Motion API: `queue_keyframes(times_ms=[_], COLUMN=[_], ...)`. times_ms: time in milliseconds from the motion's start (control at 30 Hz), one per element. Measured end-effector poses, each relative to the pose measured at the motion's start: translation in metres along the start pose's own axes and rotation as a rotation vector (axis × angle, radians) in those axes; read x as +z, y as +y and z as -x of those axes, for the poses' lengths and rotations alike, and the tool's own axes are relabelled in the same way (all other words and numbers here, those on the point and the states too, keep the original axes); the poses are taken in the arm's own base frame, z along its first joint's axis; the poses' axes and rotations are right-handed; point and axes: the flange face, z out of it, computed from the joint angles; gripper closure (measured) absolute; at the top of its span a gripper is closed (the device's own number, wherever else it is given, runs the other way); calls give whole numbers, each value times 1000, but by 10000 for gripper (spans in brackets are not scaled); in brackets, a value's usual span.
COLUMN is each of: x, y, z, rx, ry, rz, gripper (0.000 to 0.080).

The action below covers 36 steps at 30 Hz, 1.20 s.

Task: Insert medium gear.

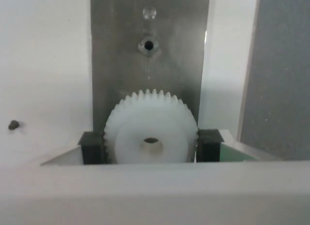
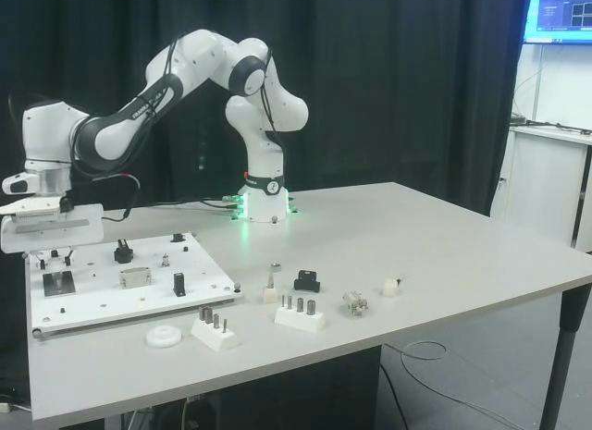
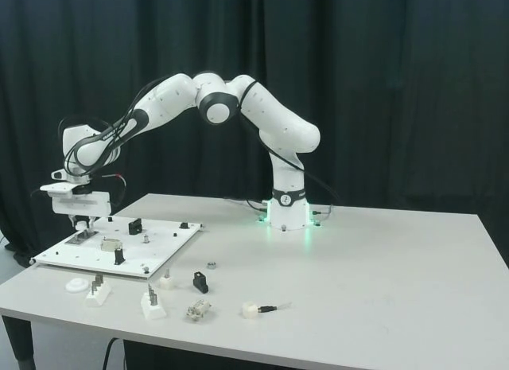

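In the wrist view a white toothed gear (image 1: 151, 135) with a centre bore sits between my gripper's (image 1: 151, 146) two black fingers (image 1: 93, 146), which are shut on its sides. Just beneath it lies a grey metal plate (image 1: 150, 65) with a small hole (image 1: 148, 45) further along. That plate (image 2: 58, 284) is mounted at the far left end of the white assembly board (image 2: 129, 291). The gripper (image 2: 54, 256) hangs low over it. From the second room view the gripper (image 3: 79, 222) stands over the same plate (image 3: 79, 238), and the held gear is too small to make out.
Another white gear (image 2: 163, 336) lies on the table in front of the board. White peg holders (image 2: 215, 330) (image 2: 299, 314), a black bracket (image 2: 306, 282) and small parts (image 2: 355, 302) lie to the right. Black fixtures (image 2: 178, 283) stand on the board.
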Motion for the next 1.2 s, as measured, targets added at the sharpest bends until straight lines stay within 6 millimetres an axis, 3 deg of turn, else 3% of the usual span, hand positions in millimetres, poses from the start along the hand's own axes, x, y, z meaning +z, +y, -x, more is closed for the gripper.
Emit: queue_keyframes(times_ms=[1200], x=[8], y=[12], z=[9], rx=[-12], ry=[-28], rz=[-23], gripper=[403])
